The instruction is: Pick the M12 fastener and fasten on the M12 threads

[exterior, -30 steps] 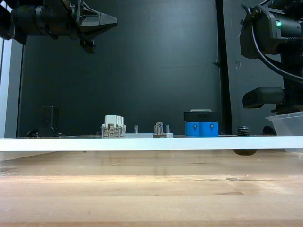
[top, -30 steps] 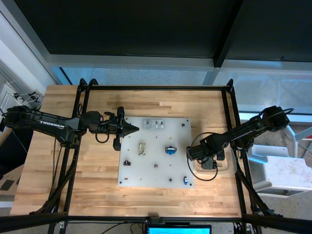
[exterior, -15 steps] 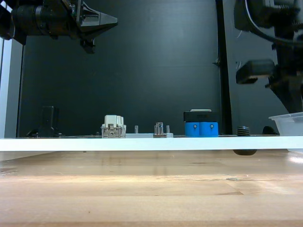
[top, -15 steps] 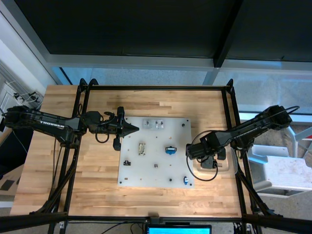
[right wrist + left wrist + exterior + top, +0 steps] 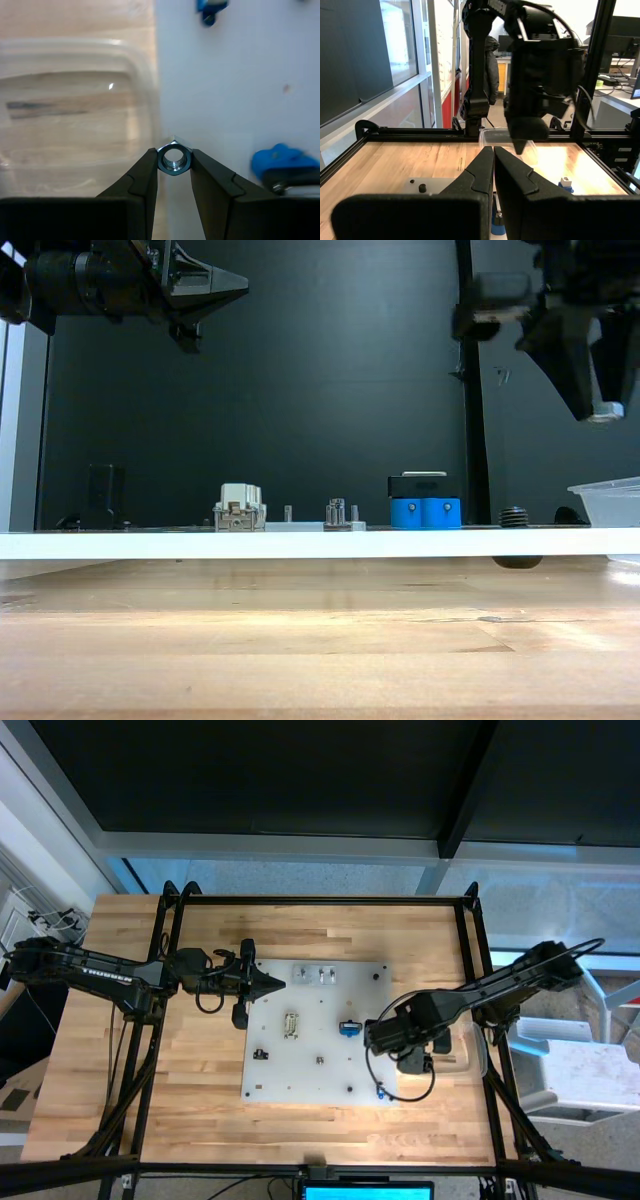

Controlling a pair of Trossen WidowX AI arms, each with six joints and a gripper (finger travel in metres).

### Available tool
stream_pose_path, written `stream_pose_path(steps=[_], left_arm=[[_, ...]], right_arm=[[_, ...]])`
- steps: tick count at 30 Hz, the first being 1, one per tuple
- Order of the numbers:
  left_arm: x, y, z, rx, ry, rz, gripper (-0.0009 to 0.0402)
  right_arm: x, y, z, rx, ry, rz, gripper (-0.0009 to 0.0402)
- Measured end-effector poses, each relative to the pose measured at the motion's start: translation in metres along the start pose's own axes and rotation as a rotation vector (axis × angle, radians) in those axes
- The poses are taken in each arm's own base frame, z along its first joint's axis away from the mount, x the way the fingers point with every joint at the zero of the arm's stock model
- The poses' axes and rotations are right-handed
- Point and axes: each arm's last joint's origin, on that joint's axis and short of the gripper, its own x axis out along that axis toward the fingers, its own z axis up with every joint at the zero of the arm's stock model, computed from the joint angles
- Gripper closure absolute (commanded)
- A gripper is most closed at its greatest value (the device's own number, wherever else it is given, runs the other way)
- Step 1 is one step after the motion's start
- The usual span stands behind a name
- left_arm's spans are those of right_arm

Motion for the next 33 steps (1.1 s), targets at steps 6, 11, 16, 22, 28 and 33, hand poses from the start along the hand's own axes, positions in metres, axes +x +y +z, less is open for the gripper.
stream_pose_path(steps=[6,11,16,22,28,33], left_arm=[[0.0,0.0,0.0,0.0,0.0,0.0,0.0393],[0.0,0.0,0.0,0.0,0.0,0.0,0.0393],[0.0,0.0,0.0,0.0,0.0,0.0,0.0393],[0.0,0.0,0.0,0.0,0.0,0.0,0.0393],[0.0,0.0,0.0,0.0,0.0,0.0,0.0393],[0.0,0.0,0.0,0.0,0.0,0.0,0.0393]], right_arm=[[0.004,-0.03,0.021,-0.022,-0.004,-0.006,0.0366],[0.009,-0.055,0.037,-0.035,-0.002,0.003,0.0366],[0.017,-0.076,0.053,-0.056,-0.003,0.002,0.0366],[0.027,-0.091,0.069,-0.075,-0.005,0.002,0.0365],[0.034,-0.099,0.077,-0.083,-0.006,0.01,0.0366],[0.042,-0.104,0.082,-0.088,-0.008,0.022,0.0366]])
